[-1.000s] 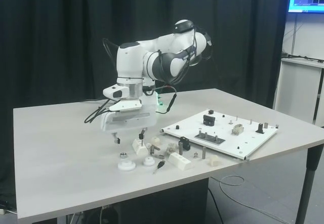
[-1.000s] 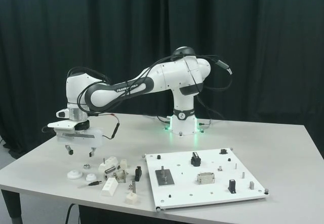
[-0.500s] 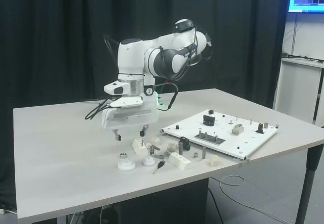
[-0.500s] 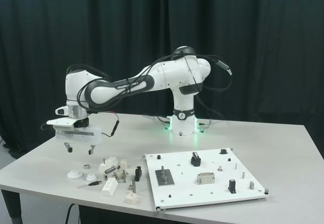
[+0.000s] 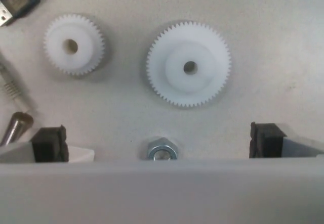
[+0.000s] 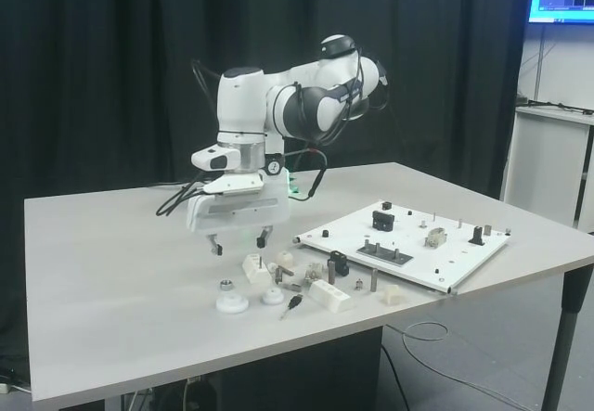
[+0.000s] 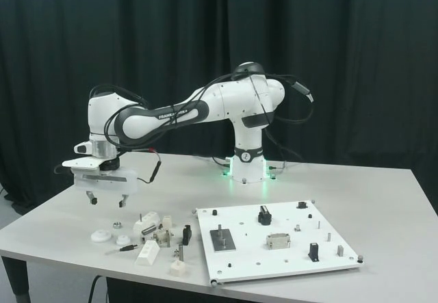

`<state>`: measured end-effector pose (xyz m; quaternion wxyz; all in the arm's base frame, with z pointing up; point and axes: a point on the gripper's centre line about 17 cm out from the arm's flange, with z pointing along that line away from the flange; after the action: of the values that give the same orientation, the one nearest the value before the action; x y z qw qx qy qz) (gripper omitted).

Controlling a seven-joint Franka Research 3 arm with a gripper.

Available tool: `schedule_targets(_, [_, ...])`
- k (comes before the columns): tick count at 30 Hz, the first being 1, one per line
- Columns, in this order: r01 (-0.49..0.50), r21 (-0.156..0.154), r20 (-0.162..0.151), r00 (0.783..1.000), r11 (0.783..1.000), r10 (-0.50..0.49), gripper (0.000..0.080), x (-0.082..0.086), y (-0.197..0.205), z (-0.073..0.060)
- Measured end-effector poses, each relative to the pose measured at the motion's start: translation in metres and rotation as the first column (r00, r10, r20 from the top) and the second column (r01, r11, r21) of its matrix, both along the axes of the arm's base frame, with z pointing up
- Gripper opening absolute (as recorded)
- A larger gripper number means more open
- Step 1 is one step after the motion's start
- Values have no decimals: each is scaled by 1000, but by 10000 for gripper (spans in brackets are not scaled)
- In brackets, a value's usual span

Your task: Remove round peg 2.

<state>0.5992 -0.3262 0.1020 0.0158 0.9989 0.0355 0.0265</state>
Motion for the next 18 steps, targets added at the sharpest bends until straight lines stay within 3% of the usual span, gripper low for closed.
schedule_targets(18, [-10,-9,3,1000,1000,10,800,5,-1,9])
